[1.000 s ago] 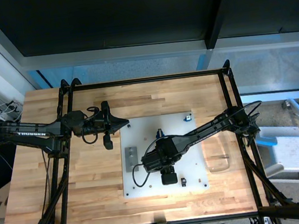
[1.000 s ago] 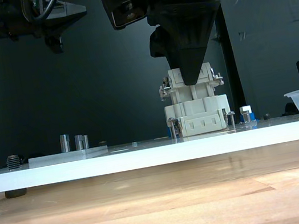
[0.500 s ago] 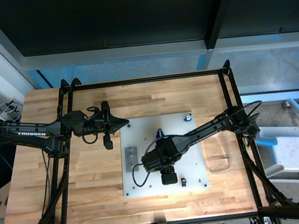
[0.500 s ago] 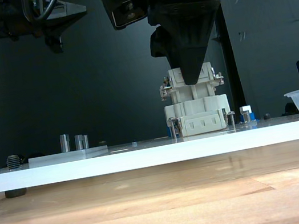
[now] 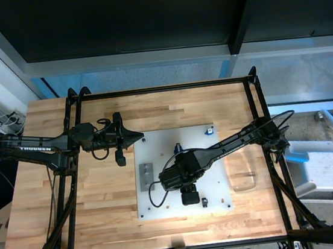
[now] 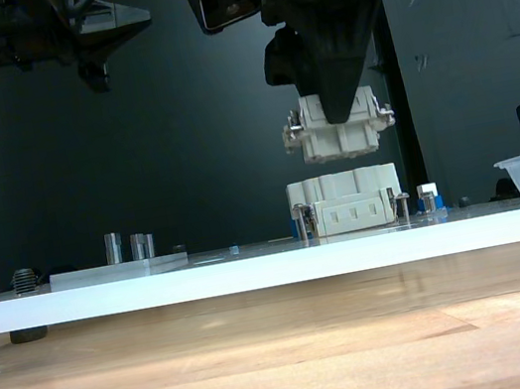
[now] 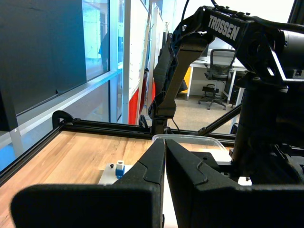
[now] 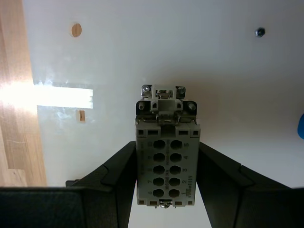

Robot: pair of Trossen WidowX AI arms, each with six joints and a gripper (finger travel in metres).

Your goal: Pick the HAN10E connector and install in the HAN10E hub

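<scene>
The right hand [image 6: 333, 106] has lifted the HAN10E connector [image 6: 339, 140] clear of the HAN10E hub [image 6: 345, 202].

Right gripper [image 5: 189, 196] hangs over the white board [image 5: 210, 155]; left gripper [image 5: 133, 138] hovers at its far-left corner.

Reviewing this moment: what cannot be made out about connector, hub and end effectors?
- High view: the right end effector, over the board, covers the HAN10E connector and HAN10E hub.
- Right wrist view: the hub is unseen, presumably behind the gripped connector.
- Low view: edge-on, so their front-to-back alignment is unclear.
- Left wrist view: the shut left end effector, parked by the board's far left corner, blocks much of it.
</scene>
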